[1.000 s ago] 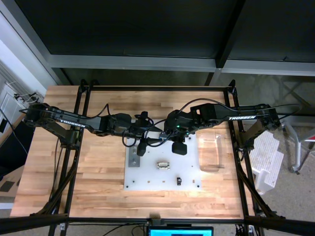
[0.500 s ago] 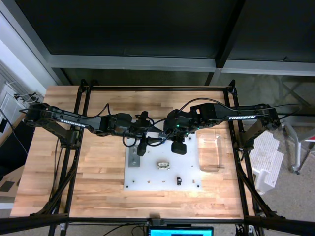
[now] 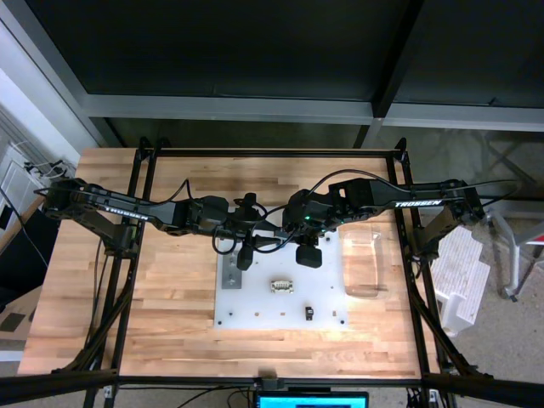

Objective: Pick the 16mm bar and install on taskboard

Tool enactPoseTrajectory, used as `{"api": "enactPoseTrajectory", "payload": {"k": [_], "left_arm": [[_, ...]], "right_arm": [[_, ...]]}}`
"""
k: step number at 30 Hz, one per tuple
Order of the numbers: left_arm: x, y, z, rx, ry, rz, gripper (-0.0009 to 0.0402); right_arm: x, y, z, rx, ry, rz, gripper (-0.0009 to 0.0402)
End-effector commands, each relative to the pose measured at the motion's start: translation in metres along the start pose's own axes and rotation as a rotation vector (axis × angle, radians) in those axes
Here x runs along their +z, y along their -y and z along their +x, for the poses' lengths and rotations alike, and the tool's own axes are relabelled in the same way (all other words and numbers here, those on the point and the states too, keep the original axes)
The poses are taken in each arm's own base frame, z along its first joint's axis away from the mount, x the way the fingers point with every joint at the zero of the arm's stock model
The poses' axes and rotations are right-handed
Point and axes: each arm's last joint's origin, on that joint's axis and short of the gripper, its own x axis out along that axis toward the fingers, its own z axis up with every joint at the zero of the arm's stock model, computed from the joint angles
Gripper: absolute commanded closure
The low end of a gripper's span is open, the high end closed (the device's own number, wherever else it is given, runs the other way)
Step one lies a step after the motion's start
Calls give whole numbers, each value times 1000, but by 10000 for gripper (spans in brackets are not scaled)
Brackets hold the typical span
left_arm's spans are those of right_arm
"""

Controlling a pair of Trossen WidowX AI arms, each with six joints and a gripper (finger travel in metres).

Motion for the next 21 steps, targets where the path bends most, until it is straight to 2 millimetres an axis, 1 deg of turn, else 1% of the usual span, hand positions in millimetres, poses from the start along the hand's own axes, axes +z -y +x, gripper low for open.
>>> {"api": "enactPoseTrajectory", "payload": {"k": [1,8,11,16,21], "left_arm": [[1,0,0,0,2,1,294],[0,0,0,1,-6,1,335],[0,0,0,0,-6,1,347],[0,0,0,0,-5,1,356],[1,0,0,0,-5,0,355]], "right_arm": [[0,0,0,0,1,1,361],[0,0,0,-1,1,0,361],[0,0,0,-3,2,1,351],[0,1,0,-10,3,2,316],[0,1,0,-10,2,3,267]]}}
